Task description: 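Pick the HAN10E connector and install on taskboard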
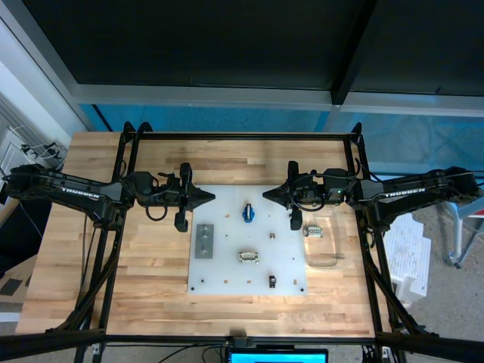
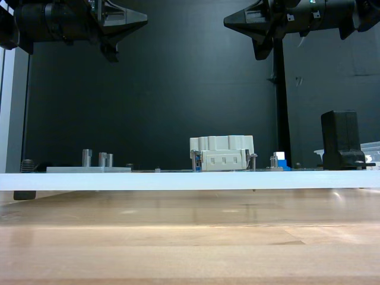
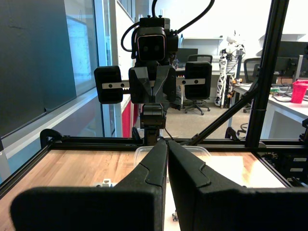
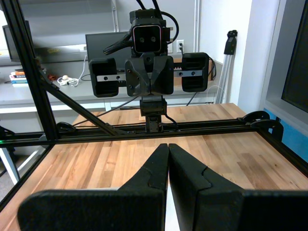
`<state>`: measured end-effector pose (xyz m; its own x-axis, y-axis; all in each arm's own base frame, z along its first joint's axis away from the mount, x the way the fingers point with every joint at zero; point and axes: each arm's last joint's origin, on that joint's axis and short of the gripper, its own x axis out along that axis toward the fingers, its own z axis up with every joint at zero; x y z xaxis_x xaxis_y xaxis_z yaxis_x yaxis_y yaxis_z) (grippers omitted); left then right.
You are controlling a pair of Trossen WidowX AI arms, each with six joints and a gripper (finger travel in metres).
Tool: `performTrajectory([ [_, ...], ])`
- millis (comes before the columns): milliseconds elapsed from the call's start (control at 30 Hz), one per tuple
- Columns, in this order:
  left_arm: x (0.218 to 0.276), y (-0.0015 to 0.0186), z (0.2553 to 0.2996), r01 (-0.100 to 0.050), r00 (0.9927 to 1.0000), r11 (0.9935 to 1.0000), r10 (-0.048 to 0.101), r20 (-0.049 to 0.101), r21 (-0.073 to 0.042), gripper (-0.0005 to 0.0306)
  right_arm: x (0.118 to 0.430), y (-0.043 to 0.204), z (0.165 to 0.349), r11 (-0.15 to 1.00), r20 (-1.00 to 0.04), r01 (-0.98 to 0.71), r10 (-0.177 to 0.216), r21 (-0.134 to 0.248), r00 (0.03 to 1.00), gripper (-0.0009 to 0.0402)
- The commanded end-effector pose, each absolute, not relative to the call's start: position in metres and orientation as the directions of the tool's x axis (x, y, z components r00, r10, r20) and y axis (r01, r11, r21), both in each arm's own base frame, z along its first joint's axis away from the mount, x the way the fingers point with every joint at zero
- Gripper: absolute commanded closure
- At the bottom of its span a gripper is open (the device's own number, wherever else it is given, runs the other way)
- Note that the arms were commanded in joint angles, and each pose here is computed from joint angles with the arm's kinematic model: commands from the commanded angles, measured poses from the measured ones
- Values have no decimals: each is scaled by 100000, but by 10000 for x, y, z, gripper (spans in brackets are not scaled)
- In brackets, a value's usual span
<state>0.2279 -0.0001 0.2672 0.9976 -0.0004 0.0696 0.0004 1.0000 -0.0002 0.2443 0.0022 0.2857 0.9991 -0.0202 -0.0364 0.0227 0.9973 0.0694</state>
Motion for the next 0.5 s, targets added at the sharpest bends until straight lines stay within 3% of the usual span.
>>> performTrajectory([
  [33,2279,0,2671,-1,99763,100000,0,6880,18,300,2446,21,2905,99713,1467,2636,-2746,7092,99952,393],
  [400,2279,0,2671,-1,99760,100000,0,6918,18,300,2443,27,2897,99720,400,883,-916,7422,99995,393],
  [500,2279,0,2671,-1,99763,100000,0,6880,18,300,2427,24,2893,99747,-7791,1688,-1148,6899,99689,393],
])
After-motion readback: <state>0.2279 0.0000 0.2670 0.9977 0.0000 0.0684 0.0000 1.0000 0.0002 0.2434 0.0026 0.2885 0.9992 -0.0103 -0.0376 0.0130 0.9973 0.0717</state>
